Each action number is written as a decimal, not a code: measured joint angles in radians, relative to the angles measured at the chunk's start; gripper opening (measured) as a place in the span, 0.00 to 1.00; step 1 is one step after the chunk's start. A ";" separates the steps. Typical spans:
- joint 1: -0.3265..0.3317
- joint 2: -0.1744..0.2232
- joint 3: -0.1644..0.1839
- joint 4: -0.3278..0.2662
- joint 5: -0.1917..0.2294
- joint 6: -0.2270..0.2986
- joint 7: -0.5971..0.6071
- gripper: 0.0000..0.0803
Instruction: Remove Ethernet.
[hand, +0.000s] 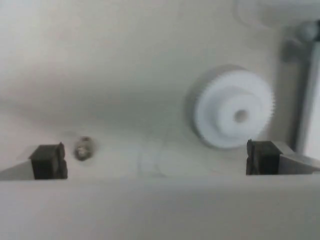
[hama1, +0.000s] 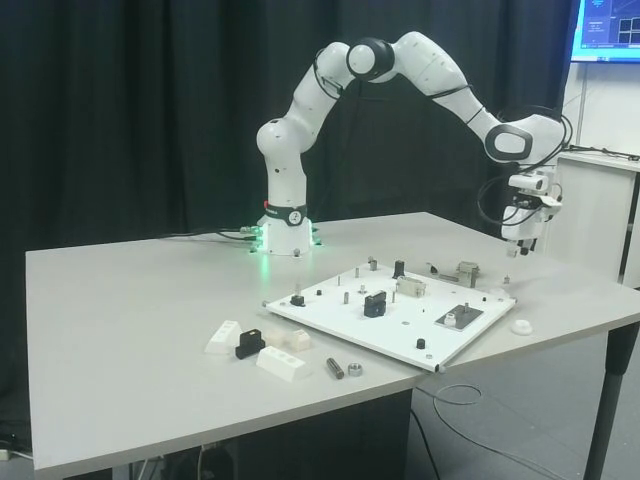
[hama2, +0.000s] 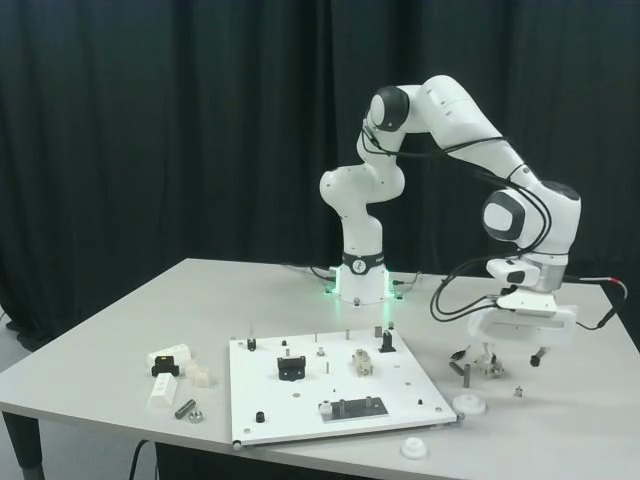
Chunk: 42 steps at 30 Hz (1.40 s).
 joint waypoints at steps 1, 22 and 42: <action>0.001 0.000 -0.007 0.000 -0.001 -0.005 -0.006 1.00; -0.034 -0.028 -0.126 -0.003 -0.069 -0.149 -0.134 1.00; -0.375 -0.166 0.085 -0.180 -0.299 -0.188 -0.165 1.00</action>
